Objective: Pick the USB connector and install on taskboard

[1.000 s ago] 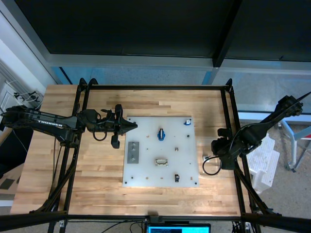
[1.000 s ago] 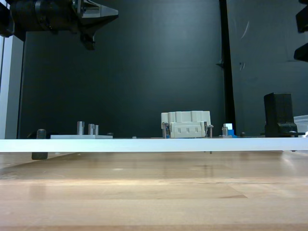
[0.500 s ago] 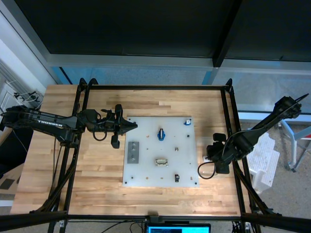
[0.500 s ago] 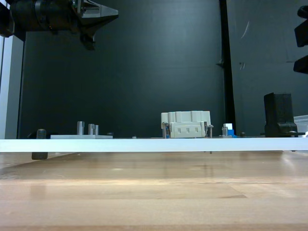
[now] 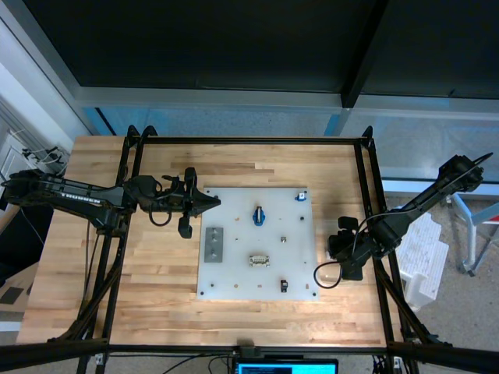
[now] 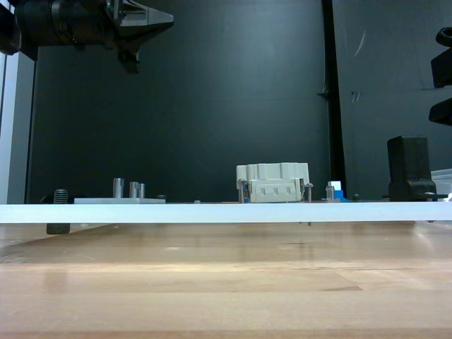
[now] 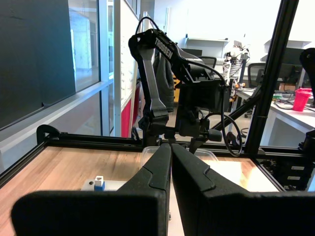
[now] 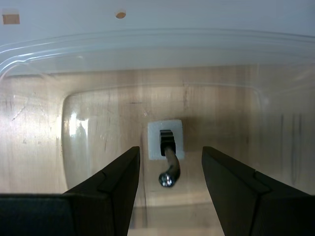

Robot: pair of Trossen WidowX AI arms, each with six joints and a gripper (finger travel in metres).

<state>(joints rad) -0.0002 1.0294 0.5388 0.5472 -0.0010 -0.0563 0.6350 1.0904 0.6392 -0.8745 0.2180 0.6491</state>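
Note:
The taskboard (image 5: 234, 273) is a white square panel in the middle of the table, also seen edge-on in the low view (image 6: 212, 212). My right gripper (image 5: 337, 248) hovers just off its right edge, over a clear tray (image 8: 147, 38), and is open (image 8: 170, 152). On the tray floor between its fingers (image 8: 110, 184) lies the USB connector (image 8: 166, 136), a tiny dark plug against a small white square, with a short metal stem. My left gripper (image 5: 213, 201) is shut and held high over the board's back left corner (image 7: 171, 147).
The board carries a grey metal block (image 5: 213, 245), a blue part (image 5: 259, 214), a beige socket (image 5: 259, 260) and a small black block (image 5: 284, 286) near the front edge. A black frame (image 5: 366, 195) rings the table. The taskboard's edge (image 8: 206, 12) borders the tray.
My right arm has swung left toward the board's right edge and now hangs over the tray. The left arm has not moved.

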